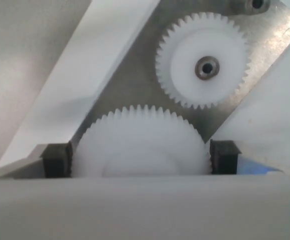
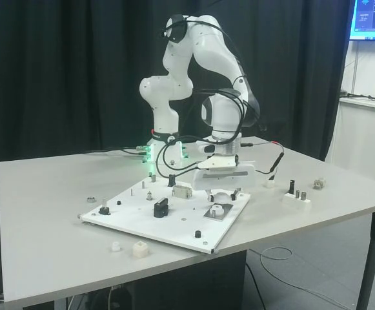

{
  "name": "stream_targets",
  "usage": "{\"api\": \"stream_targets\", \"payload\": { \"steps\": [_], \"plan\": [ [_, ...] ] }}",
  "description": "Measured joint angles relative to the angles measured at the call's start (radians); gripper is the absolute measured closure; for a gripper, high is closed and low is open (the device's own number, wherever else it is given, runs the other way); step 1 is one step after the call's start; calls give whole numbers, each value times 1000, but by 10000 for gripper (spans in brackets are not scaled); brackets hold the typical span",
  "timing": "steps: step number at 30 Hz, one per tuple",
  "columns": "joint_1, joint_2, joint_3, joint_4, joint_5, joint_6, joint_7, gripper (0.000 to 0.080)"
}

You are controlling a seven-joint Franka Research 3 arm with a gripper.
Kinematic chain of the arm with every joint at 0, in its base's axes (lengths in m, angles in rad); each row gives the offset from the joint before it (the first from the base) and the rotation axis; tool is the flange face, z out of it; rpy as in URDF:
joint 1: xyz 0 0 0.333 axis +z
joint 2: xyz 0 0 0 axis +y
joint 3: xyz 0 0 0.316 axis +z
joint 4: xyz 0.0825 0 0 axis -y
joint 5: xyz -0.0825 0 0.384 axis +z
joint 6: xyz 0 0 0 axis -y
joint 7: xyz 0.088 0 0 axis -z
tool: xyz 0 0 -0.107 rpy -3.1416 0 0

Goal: Insert large gear.

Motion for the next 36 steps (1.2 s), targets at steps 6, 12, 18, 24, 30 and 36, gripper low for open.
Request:
{"api": "stream_targets", "payload": {
  "steps": [6, 12, 18, 24, 30, 36],
  "plan": [
    [0, 0, 0, 0, 0, 0, 0, 206],
    [1, 0, 2, 0, 1, 0, 0, 206],
    [4, 0, 4, 0, 1, 5, 0, 206],
    [7, 1, 4, 0, 1, 11, 0, 206],
    [7, 1, 3, 0, 1, 12, 0, 206],
    [7, 1, 0, -1, 1, 12, 0, 206]
  ]
}}
